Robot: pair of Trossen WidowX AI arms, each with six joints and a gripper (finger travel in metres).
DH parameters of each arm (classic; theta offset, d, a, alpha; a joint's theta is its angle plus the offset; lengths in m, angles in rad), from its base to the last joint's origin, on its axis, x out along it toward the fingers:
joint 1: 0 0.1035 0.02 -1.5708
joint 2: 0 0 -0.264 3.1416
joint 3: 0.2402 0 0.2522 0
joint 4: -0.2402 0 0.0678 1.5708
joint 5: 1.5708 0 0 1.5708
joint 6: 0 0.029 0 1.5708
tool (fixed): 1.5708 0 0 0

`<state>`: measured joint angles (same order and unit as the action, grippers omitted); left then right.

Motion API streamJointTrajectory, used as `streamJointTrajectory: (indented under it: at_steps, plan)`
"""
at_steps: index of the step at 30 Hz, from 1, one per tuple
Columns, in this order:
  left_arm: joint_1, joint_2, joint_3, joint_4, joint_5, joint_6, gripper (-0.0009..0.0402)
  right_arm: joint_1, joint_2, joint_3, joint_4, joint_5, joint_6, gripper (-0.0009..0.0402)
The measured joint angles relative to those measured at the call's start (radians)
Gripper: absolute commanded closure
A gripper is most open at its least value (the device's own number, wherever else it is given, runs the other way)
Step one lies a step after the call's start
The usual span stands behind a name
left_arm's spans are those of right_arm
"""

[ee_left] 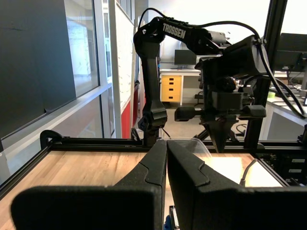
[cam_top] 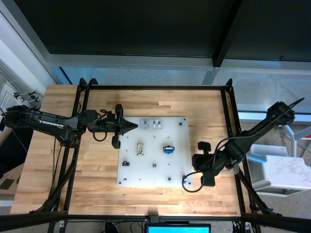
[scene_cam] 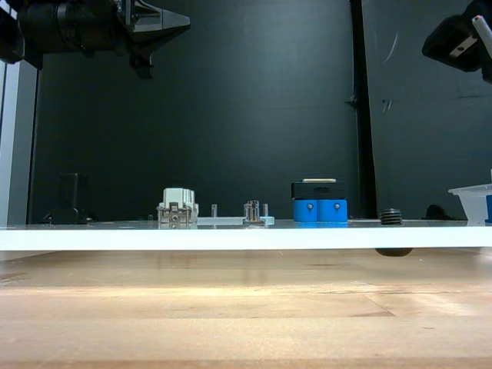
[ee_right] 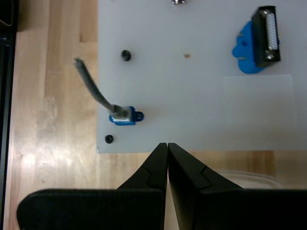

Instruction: Remove the rj45 connector and place it in the container

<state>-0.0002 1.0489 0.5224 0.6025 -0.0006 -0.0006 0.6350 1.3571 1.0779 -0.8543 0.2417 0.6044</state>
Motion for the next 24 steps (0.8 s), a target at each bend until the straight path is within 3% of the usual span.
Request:
streamJointTrajectory:
  at_steps: [8,18,21,24]
  plan:
    - [0.0,0.0,0.0,0.0,0.0,0.0,0.0393,0.029,0.074,0.069,-0.011,-0.021,0.013,0.0381]
    - [0.0,0.0,0.0,0.0,0.0,0.0,0.0393,0.04,0.129,0.093,-0.013,-0.024,0.021,0.0254]
    - [0.0,0.0,0.0,0.0,0.0,0.0,0.0393,0.042,0.132,0.077,0.01,-0.001,0.021,0.022]
    - [0.0,0.0,0.0,0.0,0.0,0.0,0.0393,0.043,0.132,0.056,0.047,0.002,0.021,0.0196]
